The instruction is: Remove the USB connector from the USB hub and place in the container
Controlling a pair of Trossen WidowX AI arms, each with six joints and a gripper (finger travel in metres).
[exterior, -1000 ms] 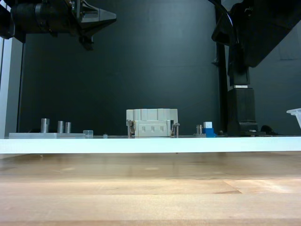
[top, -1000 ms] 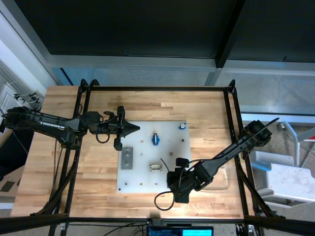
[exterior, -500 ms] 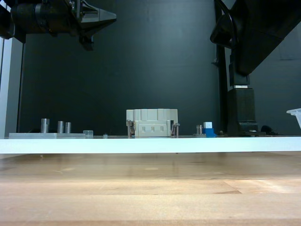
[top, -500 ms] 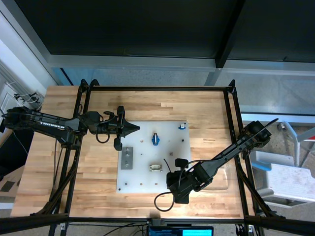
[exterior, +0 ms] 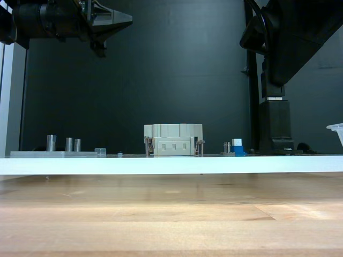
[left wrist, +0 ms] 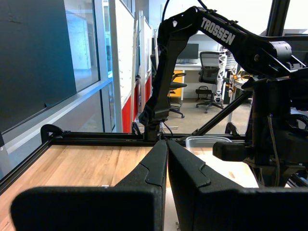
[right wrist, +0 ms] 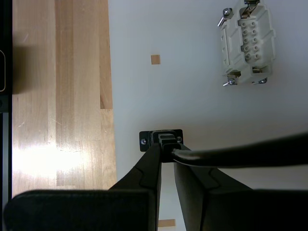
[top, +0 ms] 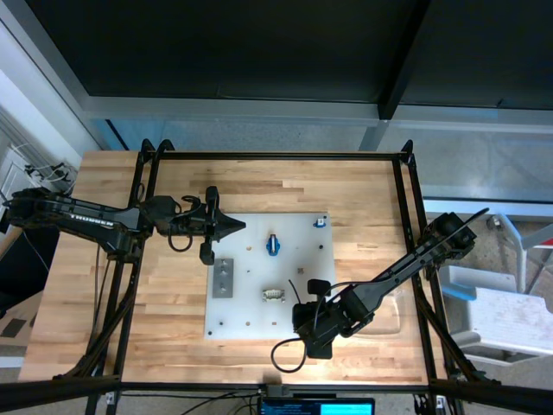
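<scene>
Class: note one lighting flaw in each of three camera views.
Right wrist view: glare washes out the wooden table beside the right end effector, closed on the USB connector at the USB hub. Low view: left arm and right arm nearly vanish against the black backdrop. Left wrist view: the shut left end effector, raised above the table, is underexposed against a bright office.

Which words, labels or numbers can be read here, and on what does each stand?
"TROSSEN": white letters on the right arm, left wrist view.
White lettering on the left arm: too small to read.
No other text. The left gripper hangs shut above the white board's far left corner; the right gripper is shut on the USB connector at the USB hub.
</scene>
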